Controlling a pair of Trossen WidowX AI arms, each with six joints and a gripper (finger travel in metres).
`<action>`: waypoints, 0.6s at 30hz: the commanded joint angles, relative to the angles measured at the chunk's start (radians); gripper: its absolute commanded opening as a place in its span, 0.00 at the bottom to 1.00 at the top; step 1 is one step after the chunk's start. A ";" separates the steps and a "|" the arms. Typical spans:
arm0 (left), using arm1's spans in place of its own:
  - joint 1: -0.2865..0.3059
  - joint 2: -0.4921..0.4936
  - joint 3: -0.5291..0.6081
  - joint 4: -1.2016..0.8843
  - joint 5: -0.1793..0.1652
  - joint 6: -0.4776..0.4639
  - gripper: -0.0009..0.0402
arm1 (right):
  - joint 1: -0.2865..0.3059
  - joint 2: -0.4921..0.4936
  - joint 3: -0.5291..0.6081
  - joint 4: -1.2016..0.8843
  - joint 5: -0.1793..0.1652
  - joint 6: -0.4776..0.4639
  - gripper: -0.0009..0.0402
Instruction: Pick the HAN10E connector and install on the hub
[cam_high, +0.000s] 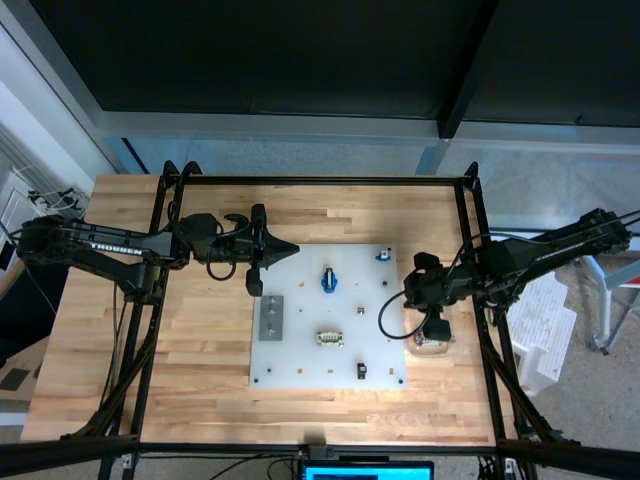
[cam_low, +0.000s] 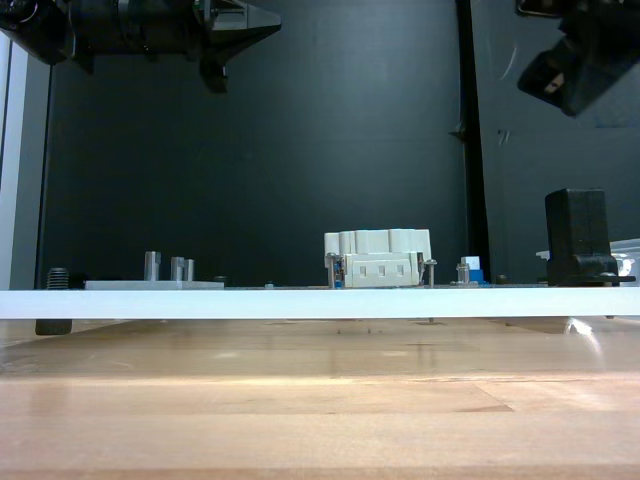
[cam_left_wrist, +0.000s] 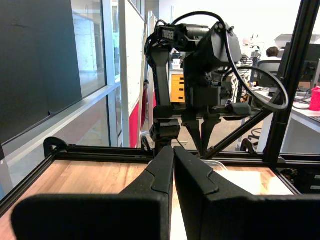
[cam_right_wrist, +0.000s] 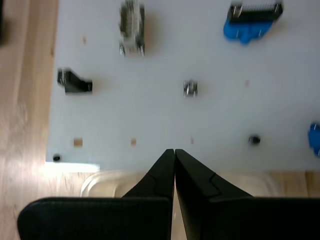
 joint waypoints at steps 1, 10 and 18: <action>0.000 0.000 0.000 0.000 0.000 0.000 0.02 | 0.037 0.004 -0.001 -0.047 0.000 0.039 0.02; 0.000 0.000 0.000 0.000 0.000 0.000 0.02 | 0.113 0.009 -0.001 -0.113 -0.002 0.108 0.03; 0.000 0.000 0.000 0.000 0.000 0.000 0.02 | 0.163 0.013 -0.001 -0.157 -0.011 0.176 0.08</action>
